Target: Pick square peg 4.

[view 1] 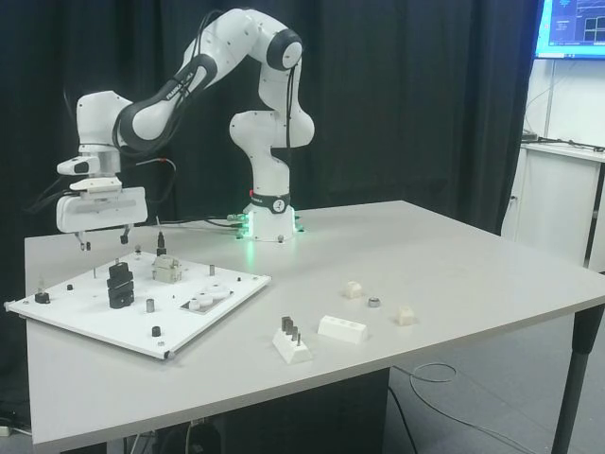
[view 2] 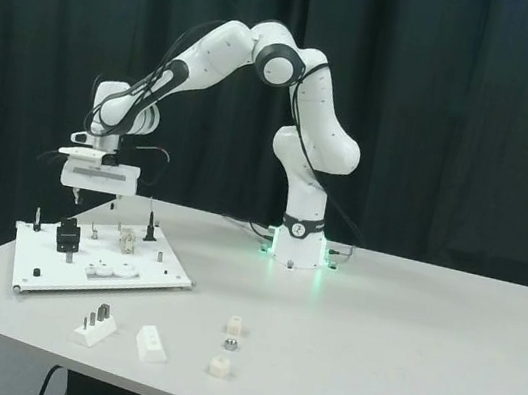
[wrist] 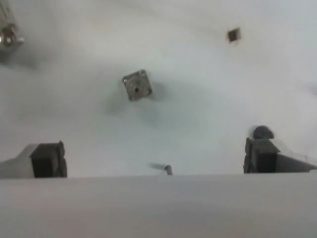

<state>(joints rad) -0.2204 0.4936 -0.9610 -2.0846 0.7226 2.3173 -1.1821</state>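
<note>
In the wrist view a small grey square peg (wrist: 137, 85) with a round centre stands on the white board (wrist: 208, 99), seen end-on. It lies ahead of my gripper (wrist: 153, 158) and apart from both black fingertips (wrist: 47, 159). The fingers are spread wide and hold nothing. In the room views the gripper (view 1: 104, 241) (view 2: 93, 199) hangs a short way above the back left part of the white board (view 1: 222, 303) (view 2: 47, 280), fingers pointing down.
On the board stand a black block (view 1: 118, 284) (view 2: 67, 236), a grey fixture (view 1: 167, 269), several thin pegs and a small dark square hole (wrist: 233, 34). In front of the board lie a white peg holder (view 1: 293, 342), a white block (view 1: 342, 328) and small cubes (view 1: 406, 316).
</note>
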